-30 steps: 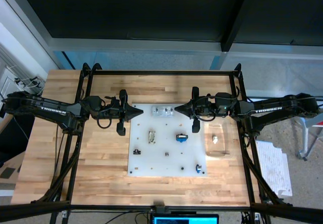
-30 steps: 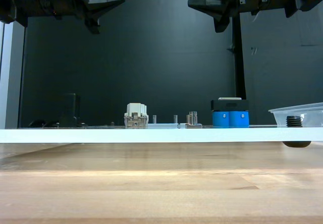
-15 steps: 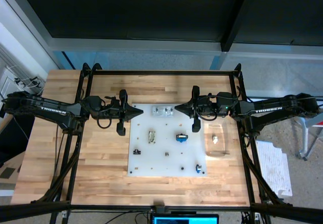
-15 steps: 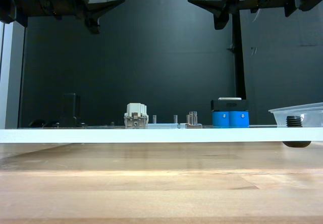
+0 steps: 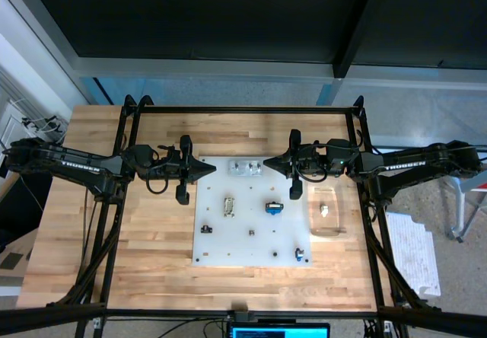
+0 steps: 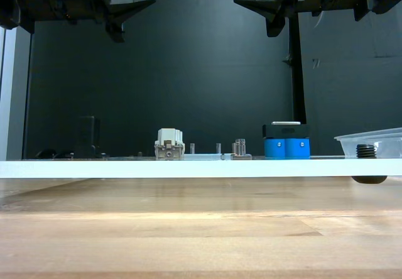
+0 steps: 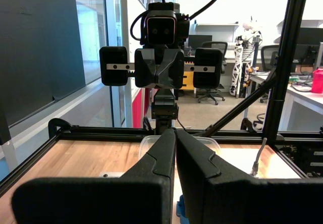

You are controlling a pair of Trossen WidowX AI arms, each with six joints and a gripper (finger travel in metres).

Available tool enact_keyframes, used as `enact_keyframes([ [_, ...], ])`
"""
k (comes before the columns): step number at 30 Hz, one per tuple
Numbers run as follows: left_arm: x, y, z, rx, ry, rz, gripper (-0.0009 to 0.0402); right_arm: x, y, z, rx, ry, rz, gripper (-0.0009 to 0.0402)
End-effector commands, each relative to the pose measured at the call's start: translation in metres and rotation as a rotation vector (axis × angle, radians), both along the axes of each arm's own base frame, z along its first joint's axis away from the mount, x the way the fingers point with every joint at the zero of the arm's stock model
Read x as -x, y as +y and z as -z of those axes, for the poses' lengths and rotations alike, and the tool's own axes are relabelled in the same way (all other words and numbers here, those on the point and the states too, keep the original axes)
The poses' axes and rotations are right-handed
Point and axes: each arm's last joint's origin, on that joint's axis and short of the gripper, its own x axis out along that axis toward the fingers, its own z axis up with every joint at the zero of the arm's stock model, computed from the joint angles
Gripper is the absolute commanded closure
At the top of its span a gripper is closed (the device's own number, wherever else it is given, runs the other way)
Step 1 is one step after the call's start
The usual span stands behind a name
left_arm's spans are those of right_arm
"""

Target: Pick the RJ45 connector and install on taskboard

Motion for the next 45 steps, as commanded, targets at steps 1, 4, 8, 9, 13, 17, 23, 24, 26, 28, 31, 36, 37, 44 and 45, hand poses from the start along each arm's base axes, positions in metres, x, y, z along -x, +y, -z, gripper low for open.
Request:
enact_keyframes([
  [1,0.0000,0.0000,0.0000,0.000,0.000,0.000,0.0393,-0.0001,0.0001,-0.0001,-0.001,0.000,0.000,0.0393],
  [4,-0.0001,0.0000,0.0000,0.000,0.000,0.000,0.0393,-0.0001,0.0000,-0.0002,-0.001,0.000,0.000,0.0393],
  [8,-0.0001,0.0000,0.0000,0.000,0.000,0.000,0.0393,-0.0001,0.0000,-0.0001,-0.001,0.000,0.000,0.0393],
  [9,-0.0001,0.0000,0.0000,0.000,0.000,0.000,0.0393,-0.0001,0.0001,-0.0001,-0.001,0.000,0.000,0.0393],
  [13,-0.0001,0.0001,0.0000,0.000,0.000,0.000,0.0393,-0.0001,0.0001,-0.0001,-0.001,0.000,0.000,0.0393],
  [17,-0.0001,0.0000,0.0000,0.000,0.000,0.000,0.0393,-0.0001,0.0001,-0.0001,-0.001,0.001,0.000,0.0393],
  [23,-0.0001,0.0000,0.0000,0.000,0.000,0.000,0.0393,-0.0001,0.0001,0.0000,-0.001,0.001,0.000,0.0393],
  [24,-0.0001,0.0000,0.0000,0.000,0.000,0.000,0.0393,-0.0001,0.0000,0.0000,-0.001,0.001,0.000,0.0393],
  [26,-0.0001,0.0000,0.0000,0.000,0.000,0.000,0.0393,-0.0001,0.0000,0.0000,-0.001,0.001,0.000,0.0393],
  [28,0.0000,0.0001,0.0000,0.000,0.000,0.000,0.0393,-0.0001,0.0000,0.0002,-0.001,0.003,0.000,0.0393],
  [31,0.0000,0.0001,0.0000,0.000,0.000,0.000,0.0393,-0.0001,0.0001,0.0011,-0.001,0.013,0.000,0.0393],
  [36,-0.0001,0.0000,0.0000,0.000,0.000,0.000,0.0393,-0.0001,0.0000,0.0020,-0.002,0.022,0.000,0.0393],
  [37,-0.0001,0.0001,0.0000,0.000,0.000,0.000,0.0393,-0.0001,0.0001,0.0020,-0.002,0.022,0.000,0.0393],
  [44,-0.0001,0.0000,0.0000,0.000,0.000,0.000,0.0393,-0.0001,0.0001,0.0020,-0.002,0.022,0.000,0.0393],
  [45,0.0000,0.0000,-0.0001,0.000,-0.001,0.000,0.0393,-0.0001,0.0000,0.0020,-0.002,0.022,0.000,0.0393],
])
